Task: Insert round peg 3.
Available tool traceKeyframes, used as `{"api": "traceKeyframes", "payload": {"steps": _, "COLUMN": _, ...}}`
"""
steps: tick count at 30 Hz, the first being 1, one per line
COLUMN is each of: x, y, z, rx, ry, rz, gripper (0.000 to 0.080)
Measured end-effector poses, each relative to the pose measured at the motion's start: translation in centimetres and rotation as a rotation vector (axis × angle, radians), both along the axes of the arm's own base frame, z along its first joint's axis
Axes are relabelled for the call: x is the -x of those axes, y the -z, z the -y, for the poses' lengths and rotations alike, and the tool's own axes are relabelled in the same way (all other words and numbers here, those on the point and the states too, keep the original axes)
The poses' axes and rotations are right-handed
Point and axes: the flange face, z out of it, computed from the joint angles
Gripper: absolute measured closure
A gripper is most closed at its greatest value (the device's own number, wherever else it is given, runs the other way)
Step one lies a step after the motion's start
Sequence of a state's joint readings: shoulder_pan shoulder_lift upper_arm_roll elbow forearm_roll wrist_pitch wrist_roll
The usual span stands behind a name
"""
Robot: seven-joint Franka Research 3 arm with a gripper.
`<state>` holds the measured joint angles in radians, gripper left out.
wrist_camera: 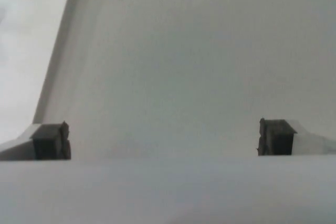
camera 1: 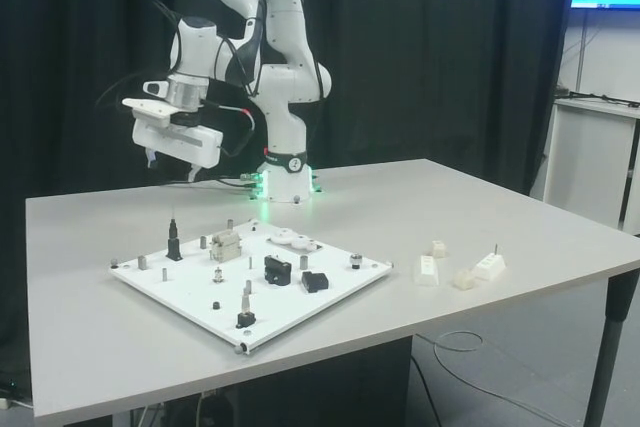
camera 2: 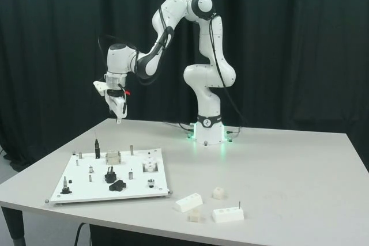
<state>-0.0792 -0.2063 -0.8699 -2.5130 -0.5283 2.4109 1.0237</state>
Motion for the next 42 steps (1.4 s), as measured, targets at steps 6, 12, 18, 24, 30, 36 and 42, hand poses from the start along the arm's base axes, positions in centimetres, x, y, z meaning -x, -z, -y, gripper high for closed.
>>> {"api": "traceKeyframes", "payload": {"steps": 6, "x": -0.2, "y": -0.7, "z": -0.1, "rx": 0.0, "ry": -0.012, "rz": 0.022, "gripper": 0.0003}}
{"api": "traceKeyframes", "payload": {"steps": 12, "x": -0.7, "y": -0.9, "z": -0.5, "rx": -0.001, "ry": -0.025, "rz": 0.031, "gripper": 0.0003}}
{"api": "traceKeyframes", "payload": {"steps": 18, "x": -1.3, "y": -0.8, "z": -1.1, "rx": -0.01, "ry": -0.035, "rz": 0.036, "gripper": 0.0003}}
{"api": "traceKeyframes", "payload": {"steps": 24, "x": -1.8, "y": -0.3, "z": -1.8, "rx": -0.032, "ry": -0.032, "rz": 0.04, "gripper": 0.0003}}
{"api": "traceKeyframes", "payload": {"steps": 30, "x": -1.9, "y": 0.6, "z": -2.6, "rx": -0.07, "ry": -0.019, "rz": 0.036, "gripper": 0.0003}}
{"api": "traceKeyframes", "payload": {"steps": 36, "x": -2.4, "y": 1.5, "z": -3.2, "rx": -0.104, "ry": -0.053, "rz": 0.02, "gripper": 0.0003}}
{"api": "traceKeyframes", "payload": {"steps": 42, "x": -3.1, "y": 2.2, "z": -3.7, "rx": -0.124, "ry": -0.093, "rz": 0.003, "gripper": 0.0003}}
